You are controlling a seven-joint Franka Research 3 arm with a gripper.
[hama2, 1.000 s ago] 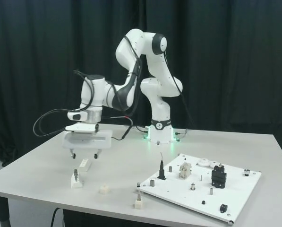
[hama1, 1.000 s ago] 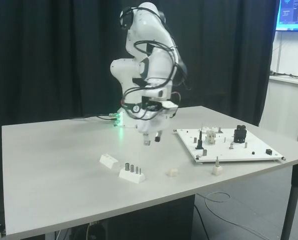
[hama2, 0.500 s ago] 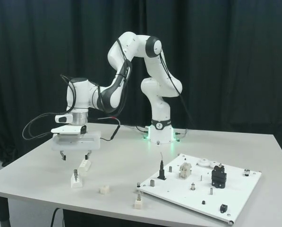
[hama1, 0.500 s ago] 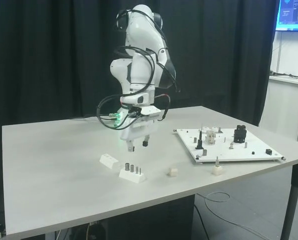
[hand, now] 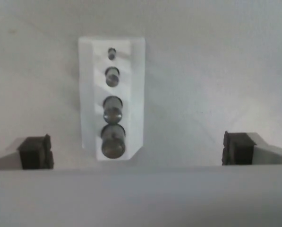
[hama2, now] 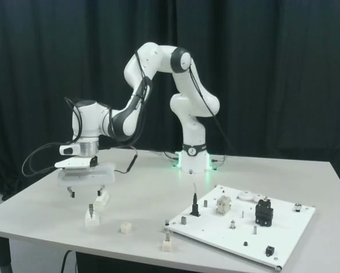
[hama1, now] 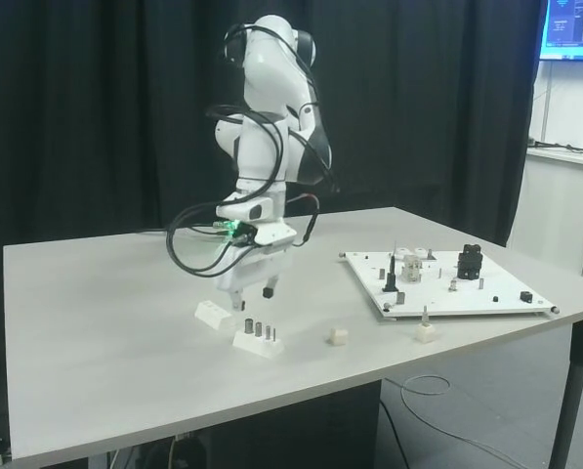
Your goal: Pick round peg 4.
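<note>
Round peg 4 (hand: 112, 53), judged the thinnest of four upright in the white holder (hand: 133, 94) below the wide-open gripper (hand: 136, 151), is prob. light, stiff, slick metal, best pinched at its exposed top.

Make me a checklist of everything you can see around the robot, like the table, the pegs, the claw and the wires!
Surface: grey table, robot bolted on it.
Job's things: white peg holder carrying four round pegs in a row, stepping down in thickness; which is peg 4 is not marked.
Clutter: second white block beside the holder; two small blocks; white assembly board with small parts.
Claw: claw open, hovering above the holder, holding nothing.
Cables: black cables looping off the wrist; more hanging under the table.
Surroundings: black curtain; a lit screen.
</note>
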